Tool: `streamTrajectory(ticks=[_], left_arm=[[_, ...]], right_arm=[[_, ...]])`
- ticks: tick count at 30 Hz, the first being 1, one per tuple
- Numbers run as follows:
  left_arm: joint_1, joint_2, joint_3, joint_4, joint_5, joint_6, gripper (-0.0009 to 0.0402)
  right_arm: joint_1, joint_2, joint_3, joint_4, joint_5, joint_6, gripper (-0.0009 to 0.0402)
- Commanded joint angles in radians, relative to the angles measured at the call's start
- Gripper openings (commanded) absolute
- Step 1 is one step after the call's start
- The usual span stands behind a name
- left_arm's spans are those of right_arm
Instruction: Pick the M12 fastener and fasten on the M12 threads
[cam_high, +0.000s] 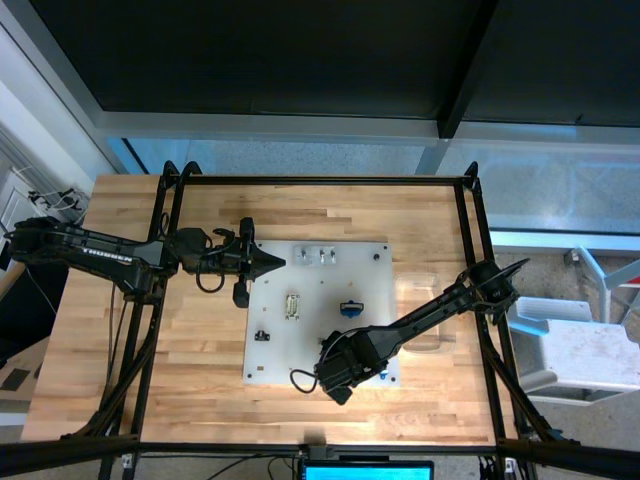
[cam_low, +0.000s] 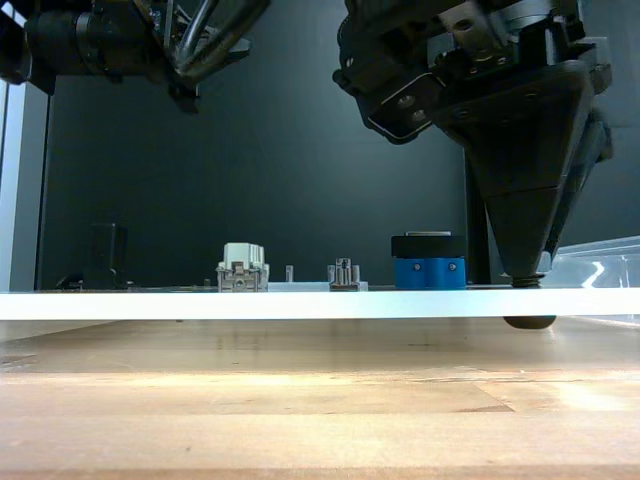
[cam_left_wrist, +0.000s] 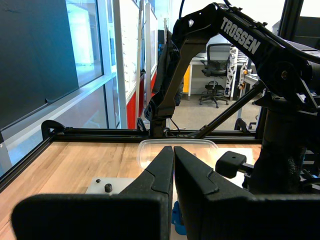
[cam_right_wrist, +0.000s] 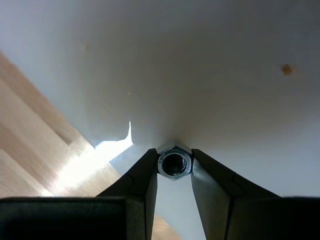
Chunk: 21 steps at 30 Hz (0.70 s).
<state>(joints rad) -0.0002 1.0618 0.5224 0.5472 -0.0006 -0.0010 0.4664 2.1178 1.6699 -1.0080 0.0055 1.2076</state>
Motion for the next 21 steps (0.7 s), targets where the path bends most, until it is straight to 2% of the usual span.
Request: streamTrajectory(ticks=[1,9,21], left_arm=[[0.000,0.000,0.000,0.000,0.000,0.000,0.0000],[0.000,0.000,0.000,0.000,0.000,0.000,0.0000],[0.000,0.000,0.000,0.000,0.000,0.000,0.0000]], right_arm=[[0.000,0.001,0.001,0.001,0.002,0.101,0.0012],[-0.002,0.001,0.000,0.000,0.002,0.478,0.0012],[-0.002,0.001,0.000,0.000,0.002,0.975,0.0012]])
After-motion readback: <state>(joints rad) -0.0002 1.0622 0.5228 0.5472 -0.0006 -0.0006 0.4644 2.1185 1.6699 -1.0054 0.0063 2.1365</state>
